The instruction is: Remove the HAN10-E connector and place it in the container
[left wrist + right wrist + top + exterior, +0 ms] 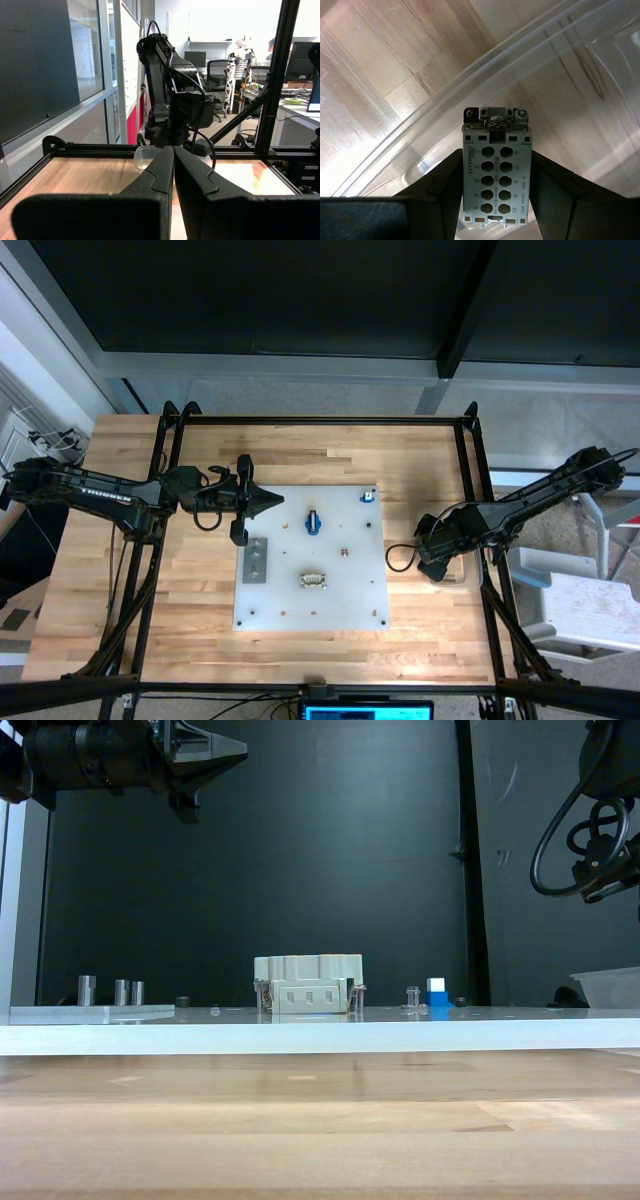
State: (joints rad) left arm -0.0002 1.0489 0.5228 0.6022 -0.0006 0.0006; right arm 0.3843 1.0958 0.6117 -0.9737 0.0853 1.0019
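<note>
A light grey rectangular ten-hole connector block [496,170] sits clamped in the right pincer [496,161] over the clear plastic tub [470,77] at the wooden desk's [150,590] right edge. The left pincer [270,502], pressed together, hangs high near the left edge.

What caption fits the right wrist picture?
Right hand grips a ten-hole grey connector over the clear tub; left hand, shut, hovers over the white board.
</note>
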